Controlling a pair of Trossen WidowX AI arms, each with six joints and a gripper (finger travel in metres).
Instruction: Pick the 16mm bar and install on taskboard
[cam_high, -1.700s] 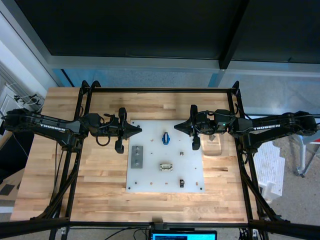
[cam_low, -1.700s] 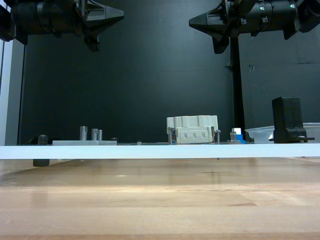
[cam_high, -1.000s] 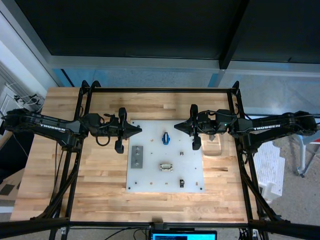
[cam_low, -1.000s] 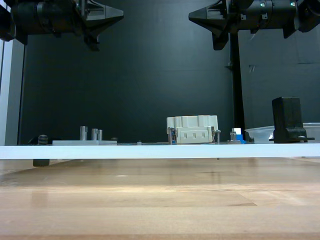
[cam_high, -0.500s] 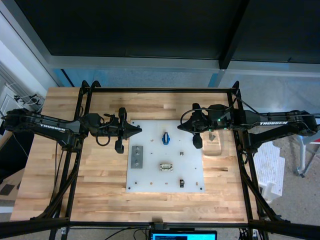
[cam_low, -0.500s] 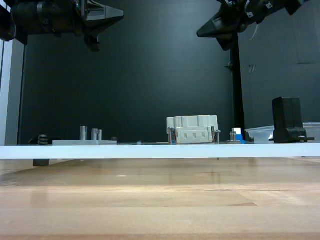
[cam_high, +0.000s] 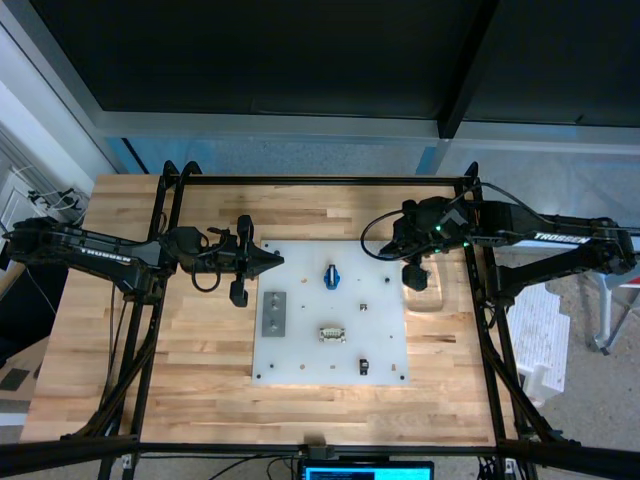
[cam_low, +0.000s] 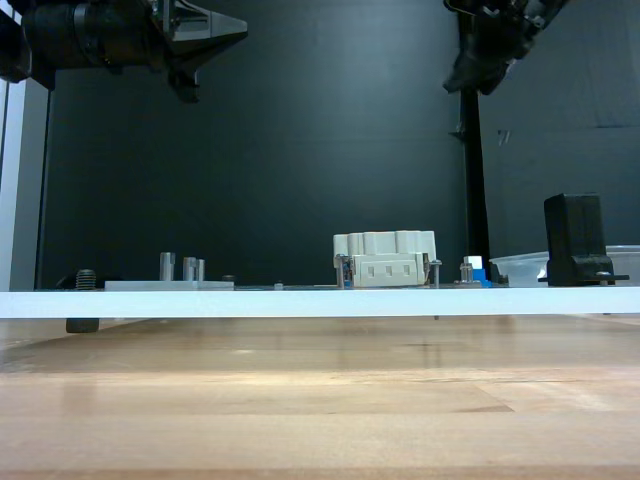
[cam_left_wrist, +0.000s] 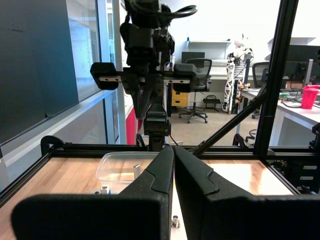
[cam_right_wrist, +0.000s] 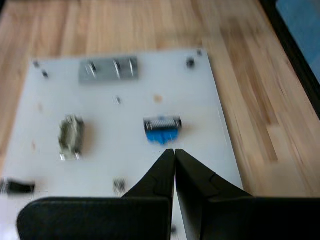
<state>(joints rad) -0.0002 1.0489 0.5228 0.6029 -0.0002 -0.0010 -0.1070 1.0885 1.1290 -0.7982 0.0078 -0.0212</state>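
Both closed above wooden table: left gripper over taskboard at left; right gripper at its right edge.

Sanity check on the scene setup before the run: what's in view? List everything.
table: 1, light wood, under everything
taskboard: 1, white, table centre
block: 1, grey, board's left part
knob: 1, blue, board's far middle
connector: 1, silver, board centre
black part: 1, black, board's near right
tray: 1, clear, on table right of board
bar: 1, grey, upright in tray
screen: 1, blue-lit, table's near edge
left gripper: 1, black, jaws shut, high over board's left edge
right gripper: 1, black, jaws shut, high over board's right edge, by tray
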